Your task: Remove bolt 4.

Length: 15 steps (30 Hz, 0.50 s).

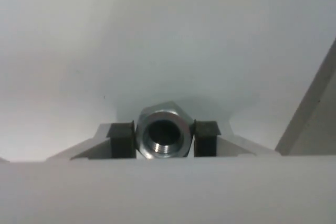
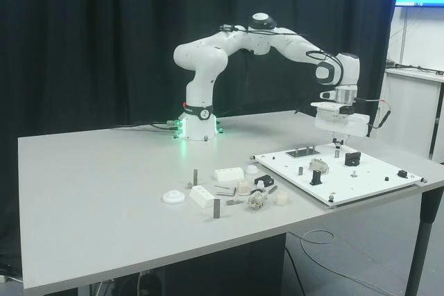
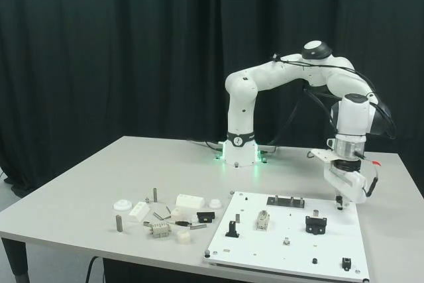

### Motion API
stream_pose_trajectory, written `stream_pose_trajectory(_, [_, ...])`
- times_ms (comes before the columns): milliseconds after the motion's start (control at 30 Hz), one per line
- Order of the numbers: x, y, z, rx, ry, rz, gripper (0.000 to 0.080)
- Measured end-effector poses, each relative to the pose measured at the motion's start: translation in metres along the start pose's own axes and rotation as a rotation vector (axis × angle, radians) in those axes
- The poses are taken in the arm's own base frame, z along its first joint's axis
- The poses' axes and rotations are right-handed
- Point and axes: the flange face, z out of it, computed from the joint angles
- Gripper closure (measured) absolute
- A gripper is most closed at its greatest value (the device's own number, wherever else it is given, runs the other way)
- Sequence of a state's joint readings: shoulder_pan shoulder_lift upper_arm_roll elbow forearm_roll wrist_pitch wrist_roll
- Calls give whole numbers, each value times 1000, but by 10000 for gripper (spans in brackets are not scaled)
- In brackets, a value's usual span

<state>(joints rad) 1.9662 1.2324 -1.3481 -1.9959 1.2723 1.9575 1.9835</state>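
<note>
Risk here, we reckon, is the bolt [image 1: 163, 132] slipping loose, since the fingers [image 1: 122, 139] only pinch its round sides while the gripper [image 2: 338, 137] hangs above the white board [image 2: 371, 179], and any jolt could drop it back among the parts there.

The assembly board [image 3: 291, 246] lies on the table [image 3: 79, 190], with loose parts [image 3: 173, 220] beside it. The gripper [image 3: 340, 203] holding the bolt [image 1: 163, 132] hangs above the board's far edge.
</note>
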Motion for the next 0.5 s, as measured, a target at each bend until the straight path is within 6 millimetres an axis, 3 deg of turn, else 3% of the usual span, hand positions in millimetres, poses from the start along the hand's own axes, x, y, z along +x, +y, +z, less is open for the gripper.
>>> stream_pose_trajectory(500, [0, -4, 0, -28, -4, -336, 565])
